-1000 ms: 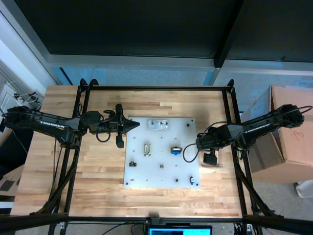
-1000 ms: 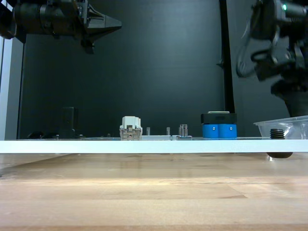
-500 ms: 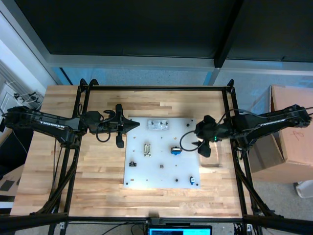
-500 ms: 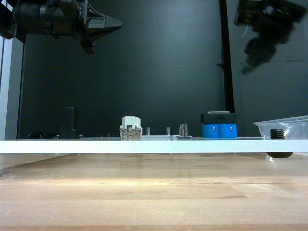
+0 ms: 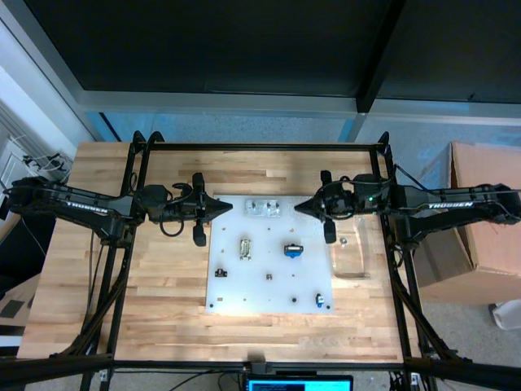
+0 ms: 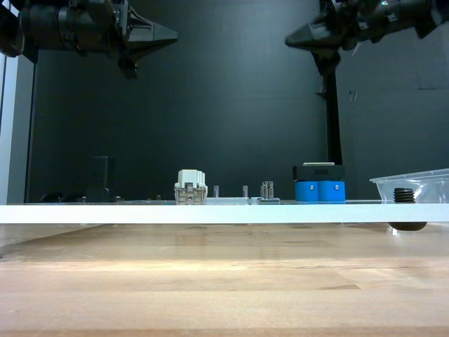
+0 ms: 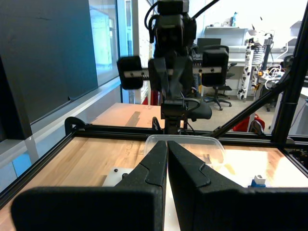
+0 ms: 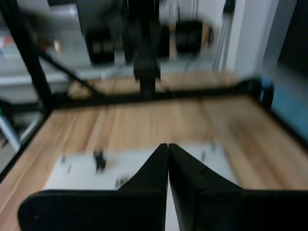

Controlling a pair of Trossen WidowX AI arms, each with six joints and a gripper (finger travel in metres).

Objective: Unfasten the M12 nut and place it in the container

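Nut (image 5: 343, 240) lying free inside the clear container (image 6: 414, 176), off its bare ribbed stud (image 6: 402, 194).
Both tools are clenched on nothing, high above the counter: left tool (image 5: 225, 208) at the board's (image 5: 244, 285) far left edge, right tool (image 5: 299, 208) over its far right part.

Right wrist view is all smear: the white board (image 8: 202, 171) beyond the right tool (image 8: 168, 144) is a pale blur, its small parts unreadable. Low view, the clear container (image 6: 414, 181) runs off the frame edge, and the left tool (image 6: 175, 31) loses its arm the same way. High view: a silver speck (image 5: 343, 240) inside the container, too small to call the nut.
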